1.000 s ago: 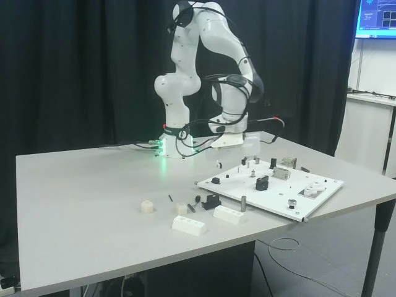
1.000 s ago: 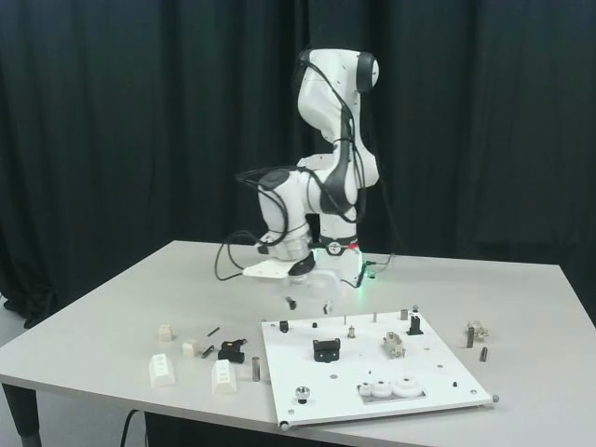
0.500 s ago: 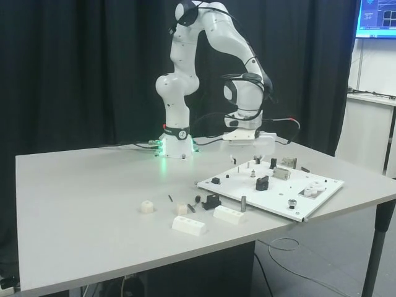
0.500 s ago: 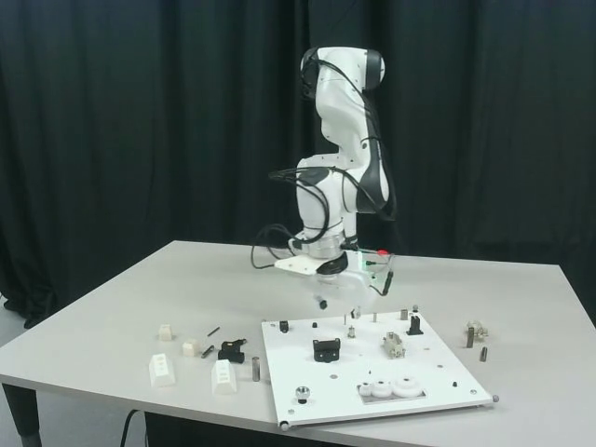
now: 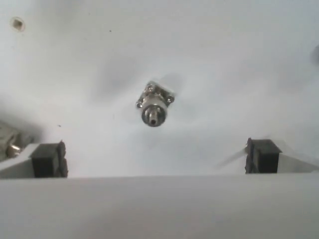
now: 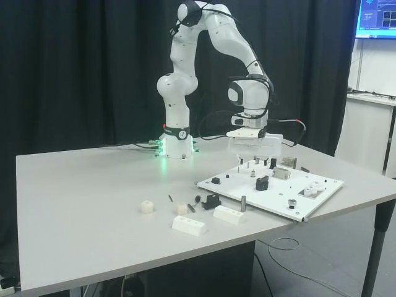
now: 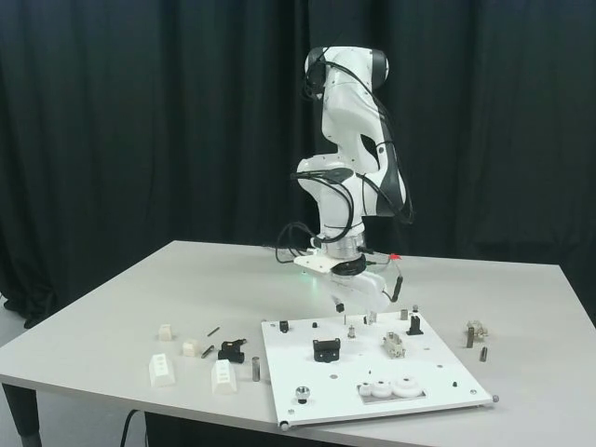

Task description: Remove BNC.

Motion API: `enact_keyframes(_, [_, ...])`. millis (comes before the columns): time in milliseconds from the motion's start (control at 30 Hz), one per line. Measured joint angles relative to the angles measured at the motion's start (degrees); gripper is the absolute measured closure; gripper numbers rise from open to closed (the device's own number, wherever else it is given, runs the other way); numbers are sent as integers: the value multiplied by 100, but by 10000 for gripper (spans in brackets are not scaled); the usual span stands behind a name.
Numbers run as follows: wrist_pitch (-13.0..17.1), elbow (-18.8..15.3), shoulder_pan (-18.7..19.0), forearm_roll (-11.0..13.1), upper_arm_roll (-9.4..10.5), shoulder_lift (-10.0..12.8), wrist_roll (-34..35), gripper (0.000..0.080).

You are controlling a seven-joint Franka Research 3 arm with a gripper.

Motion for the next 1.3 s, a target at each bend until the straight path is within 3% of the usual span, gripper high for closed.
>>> enact_keyframes(433, [407, -110, 87, -26, 0, 75, 569, 3])
enact_keyframes(900, [807, -109, 114, -64, 3, 320, 623, 3])
enact_keyframes(1300, [922, -108, 128, -72, 25, 390, 629, 3])
